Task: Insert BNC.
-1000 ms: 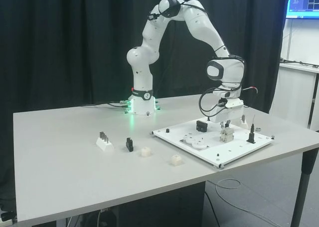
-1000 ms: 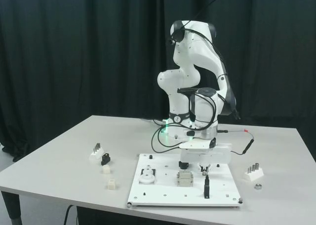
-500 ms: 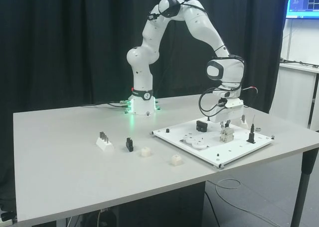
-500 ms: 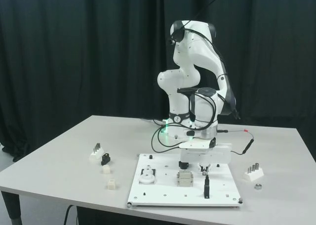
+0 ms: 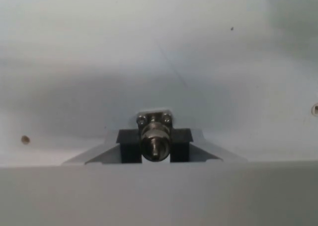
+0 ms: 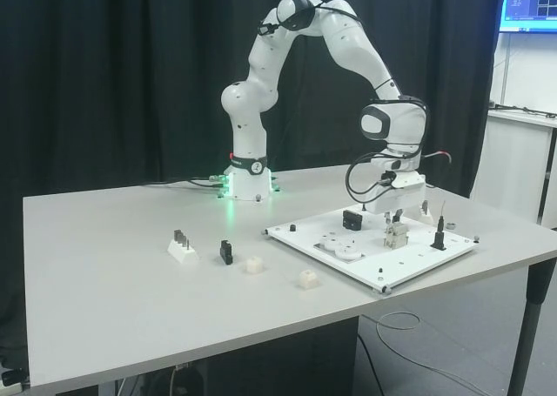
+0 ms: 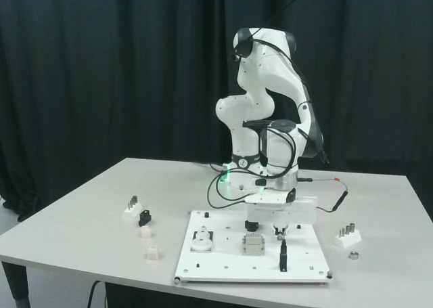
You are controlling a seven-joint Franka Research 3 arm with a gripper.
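- Wrist view: BNC [image 5: 155, 139] held between the fingers, pointing down at white board [image 5: 149, 62].
- Gripper [image 7: 279, 234]: closed on BNC, low over board [image 7: 203, 267].
- Insertion: judged unfinished; seating left.

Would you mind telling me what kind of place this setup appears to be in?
Most likely a robotics lab or test cell: a white robot arm bolted to a grey table, black curtains behind it, and a white board carrying small fixtures for assembly trials.
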